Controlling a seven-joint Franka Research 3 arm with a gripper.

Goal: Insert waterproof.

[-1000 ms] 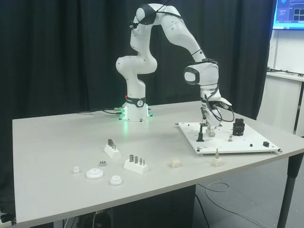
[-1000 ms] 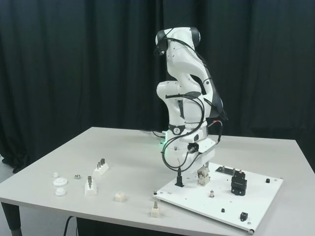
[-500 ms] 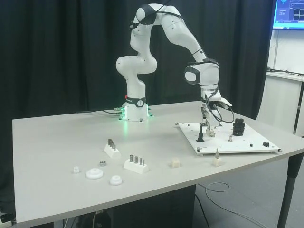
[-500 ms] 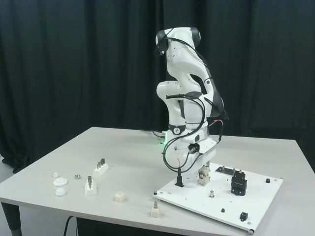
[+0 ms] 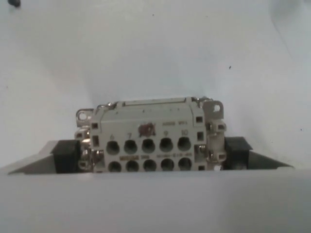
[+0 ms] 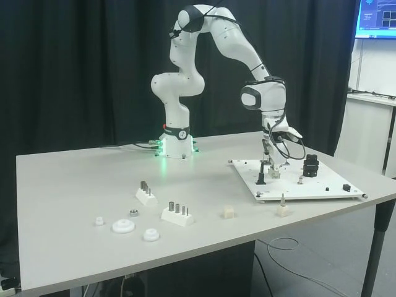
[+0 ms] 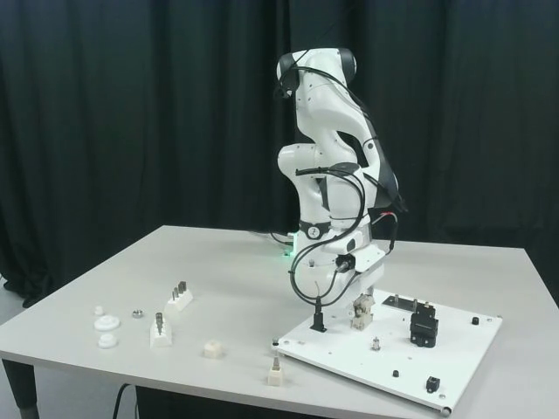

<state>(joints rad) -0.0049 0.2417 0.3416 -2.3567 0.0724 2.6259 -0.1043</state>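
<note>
The waterproof connector (image 5: 150,141) is a grey metal-framed block with two rows of round holes. It sits between my black fingertip pads (image 5: 65,155), which press on both its ends. In the room views my gripper (image 6: 273,166) points straight down over the white board (image 6: 322,189), with the connector (image 7: 361,312) in it just above the board (image 7: 454,358). Whether the connector touches the board I cannot tell.
On the board stand a black post (image 6: 261,179) beside the gripper and a black block (image 6: 309,166). Off the board lie a white peg block (image 6: 283,208), a small cube (image 6: 228,212), two peg holders (image 6: 178,213) and white gears (image 6: 124,226).
The arm's wrist has risen a little over the last second, and the connector has gone up with it. Nothing else on the table has moved.
</note>
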